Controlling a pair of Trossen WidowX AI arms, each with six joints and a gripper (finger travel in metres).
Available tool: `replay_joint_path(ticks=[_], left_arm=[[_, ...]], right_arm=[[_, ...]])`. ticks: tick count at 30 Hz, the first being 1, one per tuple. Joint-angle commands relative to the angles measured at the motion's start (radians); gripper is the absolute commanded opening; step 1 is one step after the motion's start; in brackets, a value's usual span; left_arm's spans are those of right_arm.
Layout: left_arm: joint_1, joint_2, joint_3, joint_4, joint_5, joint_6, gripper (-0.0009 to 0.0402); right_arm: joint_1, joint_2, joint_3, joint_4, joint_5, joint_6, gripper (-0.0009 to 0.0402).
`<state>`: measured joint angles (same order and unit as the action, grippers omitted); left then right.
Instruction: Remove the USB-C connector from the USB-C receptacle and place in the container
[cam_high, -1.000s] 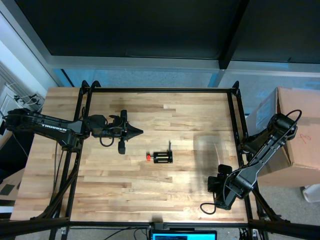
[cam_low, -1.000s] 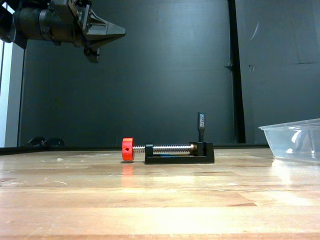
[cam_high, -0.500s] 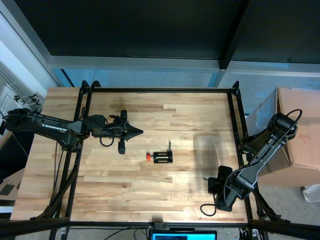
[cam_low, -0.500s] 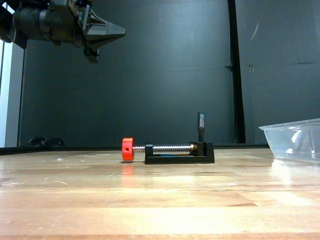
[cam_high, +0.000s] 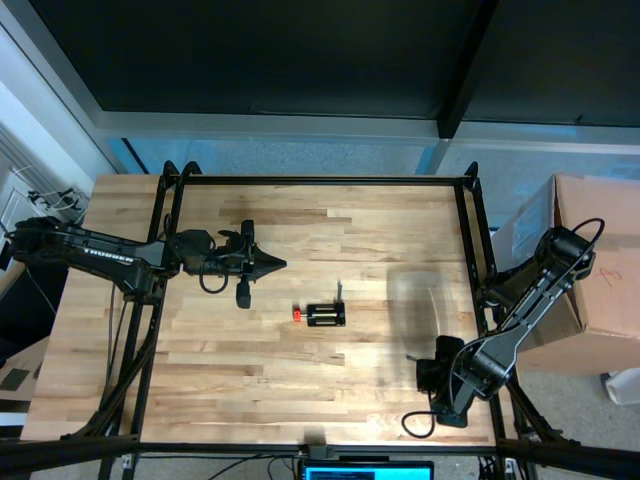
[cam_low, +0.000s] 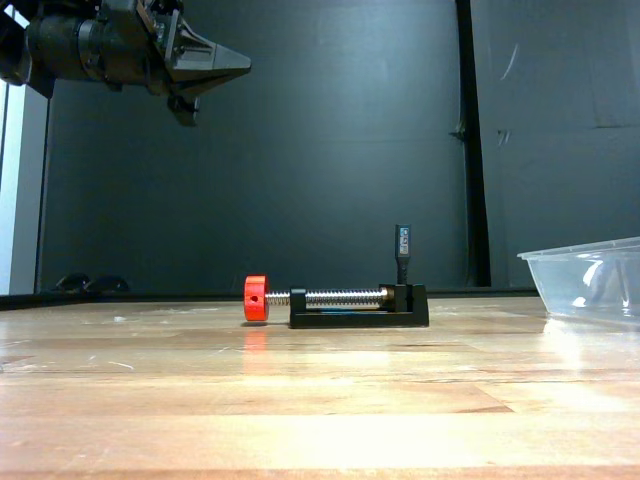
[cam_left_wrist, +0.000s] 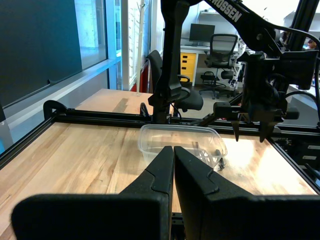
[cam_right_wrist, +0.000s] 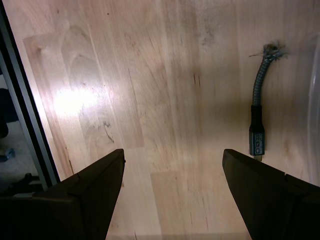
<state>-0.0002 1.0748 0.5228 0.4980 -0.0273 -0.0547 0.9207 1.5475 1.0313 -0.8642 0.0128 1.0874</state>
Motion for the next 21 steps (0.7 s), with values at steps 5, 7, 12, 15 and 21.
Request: replay_joint_path(ticks=[5,7,12,15,21], left_arm=[[0.0,0.0,0.0,0.0,0.0,0.0,0.0],[0.0,0.0,0.0,0.0,0.0,0.0,0.0],[0.0,0.0,0.0,0.001,0.0,0.0,0.0],[0.0,0.0,0.0,0.0,0.0,0.0,0.0],[0.0,0.0,0.0,0.0,0.0,0.0,0.0]], right_arm=[[0.0,0.013,-0.065,0.014,0.02,0.024,0.0275],[0.0,0.013,-0.084,0.023,0.022,0.022,0.0275],[-0.002,0.012,-0.149,0.108,0.024,-0.005,0.0275],[-0.008,0.012,-0.191,0.127,0.024,-0.023,0.0275],[-0.024,-0.016,-0.245,0.146,0.026,-0.054,0.0275]])
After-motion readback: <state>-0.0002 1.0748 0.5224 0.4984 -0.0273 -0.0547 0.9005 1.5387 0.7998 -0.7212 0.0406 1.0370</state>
